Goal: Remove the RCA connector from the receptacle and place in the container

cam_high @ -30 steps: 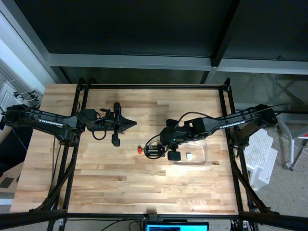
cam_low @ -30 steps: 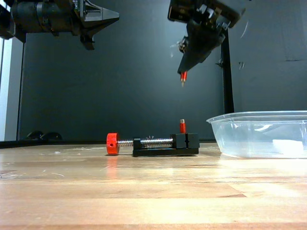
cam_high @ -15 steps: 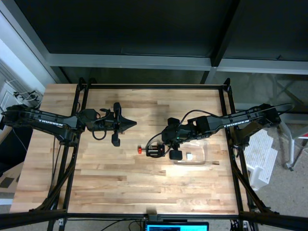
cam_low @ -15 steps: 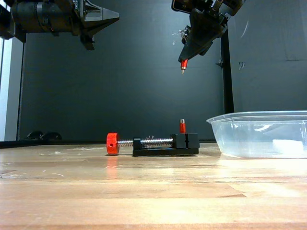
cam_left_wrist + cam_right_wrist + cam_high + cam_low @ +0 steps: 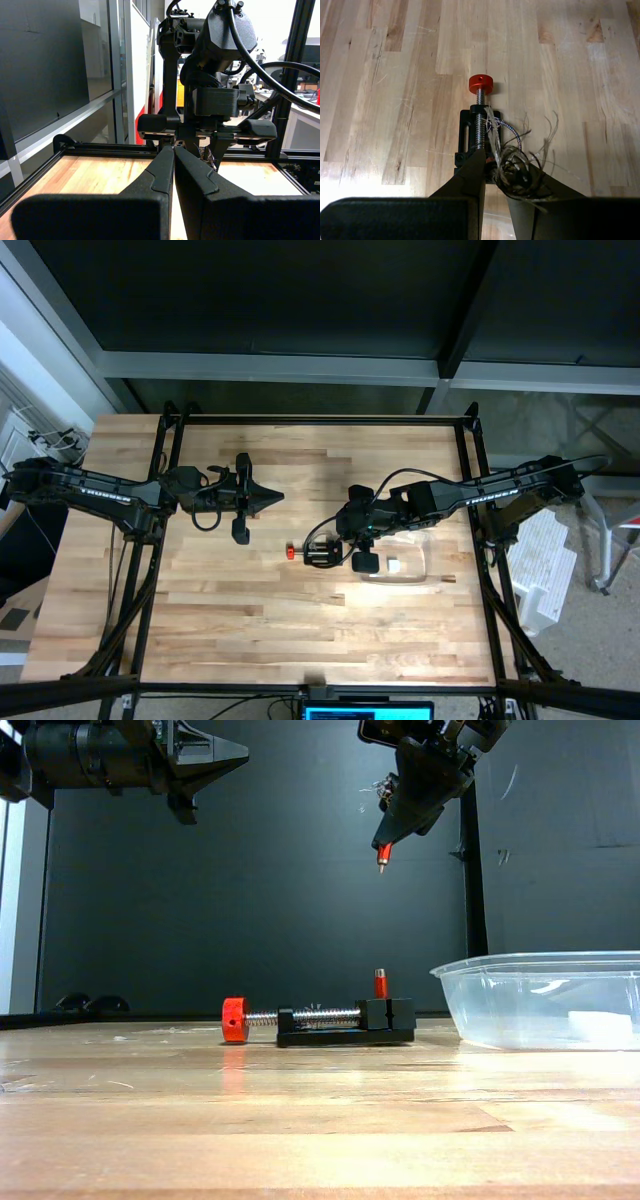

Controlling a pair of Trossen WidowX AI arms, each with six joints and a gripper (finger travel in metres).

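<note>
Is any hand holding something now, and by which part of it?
The right hand, high above the black clamp, pinches the small plug by its upper end; the red tip hangs down. The left hand, parked at left, holds nothing.

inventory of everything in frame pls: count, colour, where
RCA connector: 1, silver and red, held in the air above the receptacle.
receptacle: 1, black with a red-orange knob, on the table, left of the container.
container: 1, clear, on the table.
white piece: 1, white, inside the container.
table: 1, light wood.
screen: 1, blue-lit, at the table's near edge.
left gripper: 1, black, raised at the left, jaws shut, empty.
right gripper: 1, black, raised above the receptacle, jaws shut on the RCA connector.
</note>
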